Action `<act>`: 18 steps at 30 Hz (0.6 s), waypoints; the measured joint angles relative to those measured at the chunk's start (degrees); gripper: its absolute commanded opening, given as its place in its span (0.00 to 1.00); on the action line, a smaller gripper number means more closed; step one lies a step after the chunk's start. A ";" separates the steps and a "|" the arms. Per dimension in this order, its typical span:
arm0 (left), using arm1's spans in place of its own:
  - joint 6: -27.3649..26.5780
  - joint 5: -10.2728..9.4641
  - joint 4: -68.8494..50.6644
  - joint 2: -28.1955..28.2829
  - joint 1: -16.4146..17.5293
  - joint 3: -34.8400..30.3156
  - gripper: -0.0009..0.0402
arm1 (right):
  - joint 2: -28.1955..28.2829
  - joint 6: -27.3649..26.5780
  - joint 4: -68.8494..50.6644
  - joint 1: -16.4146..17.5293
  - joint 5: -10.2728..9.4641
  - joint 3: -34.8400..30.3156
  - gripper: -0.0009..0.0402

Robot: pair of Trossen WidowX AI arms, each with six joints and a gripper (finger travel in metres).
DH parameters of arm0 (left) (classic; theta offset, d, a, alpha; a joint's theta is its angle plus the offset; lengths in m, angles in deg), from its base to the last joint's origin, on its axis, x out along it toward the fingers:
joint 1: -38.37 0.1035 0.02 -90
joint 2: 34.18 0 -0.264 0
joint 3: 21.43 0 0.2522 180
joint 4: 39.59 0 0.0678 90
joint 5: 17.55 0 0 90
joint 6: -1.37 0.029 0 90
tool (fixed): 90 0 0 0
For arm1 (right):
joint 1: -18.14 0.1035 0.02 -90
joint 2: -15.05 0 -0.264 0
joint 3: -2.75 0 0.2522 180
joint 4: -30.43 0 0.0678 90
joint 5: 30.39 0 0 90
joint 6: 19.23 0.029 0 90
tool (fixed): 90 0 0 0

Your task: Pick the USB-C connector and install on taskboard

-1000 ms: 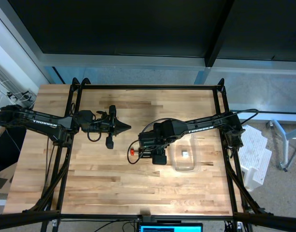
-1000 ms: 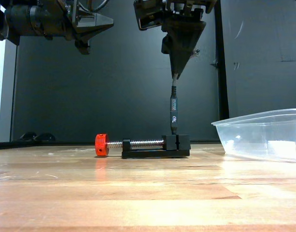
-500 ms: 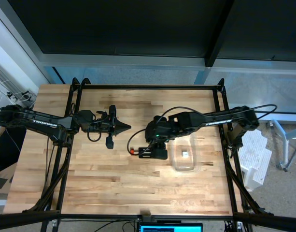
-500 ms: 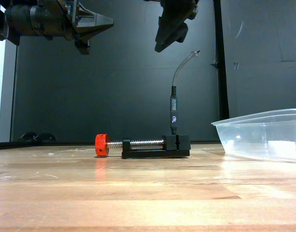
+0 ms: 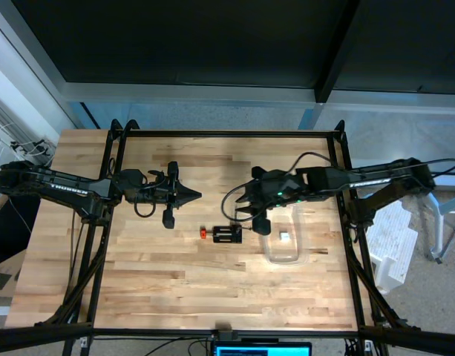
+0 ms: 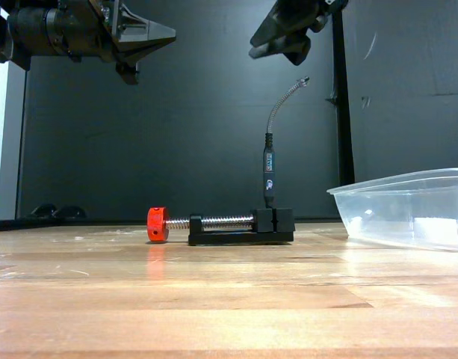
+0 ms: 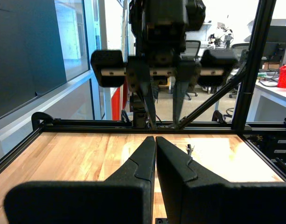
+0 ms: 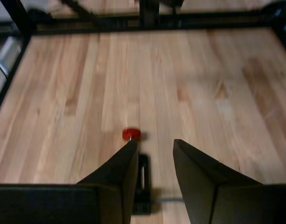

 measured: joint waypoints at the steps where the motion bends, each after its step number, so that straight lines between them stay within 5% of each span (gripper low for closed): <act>1: 0.02 0.00 0.00 0.00 0.00 0.00 0.02 | -1.22 0.00 1.55 -0.33 -0.04 1.36 0.20; 8: 0.02 0.02 0.00 0.00 0.00 0.02 0.02 | -8.83 -0.68 12.83 -2.49 -0.46 10.62 0.02; 18: 0.02 0.00 0.00 0.00 0.00 0.02 0.02 | -15.74 -1.27 24.06 -4.92 -3.30 19.28 0.02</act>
